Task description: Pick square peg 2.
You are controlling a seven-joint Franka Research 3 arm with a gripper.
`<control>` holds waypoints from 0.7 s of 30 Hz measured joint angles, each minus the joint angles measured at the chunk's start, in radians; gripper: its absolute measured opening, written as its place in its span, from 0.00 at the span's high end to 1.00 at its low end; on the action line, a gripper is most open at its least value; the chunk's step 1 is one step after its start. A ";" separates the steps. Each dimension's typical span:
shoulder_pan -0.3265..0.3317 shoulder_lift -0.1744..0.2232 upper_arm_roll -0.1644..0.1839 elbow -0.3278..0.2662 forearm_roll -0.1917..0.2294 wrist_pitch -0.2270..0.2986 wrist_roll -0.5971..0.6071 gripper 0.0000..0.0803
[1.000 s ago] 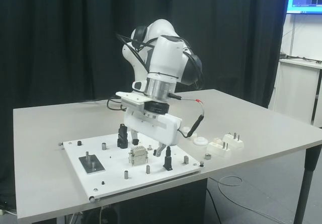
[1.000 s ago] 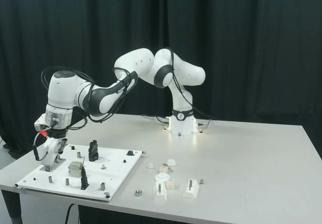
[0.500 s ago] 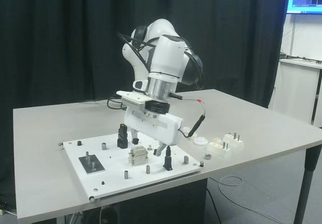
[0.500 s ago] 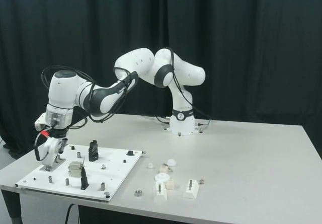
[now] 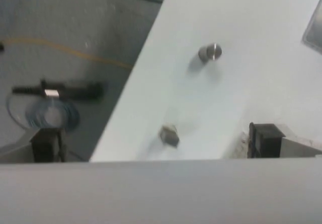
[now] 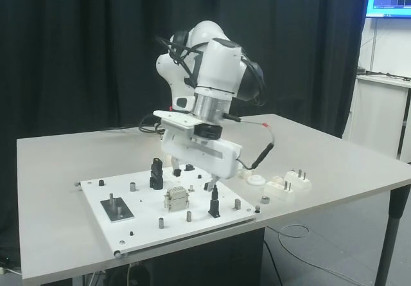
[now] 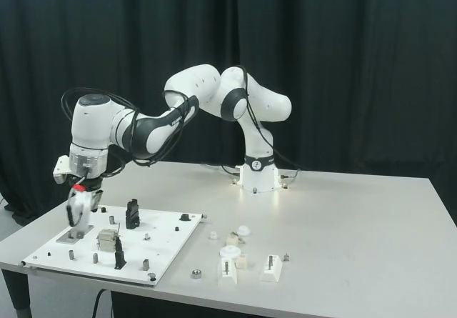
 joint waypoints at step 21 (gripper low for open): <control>0.106 -0.042 0.006 0.000 -0.026 -0.203 -0.071 0.00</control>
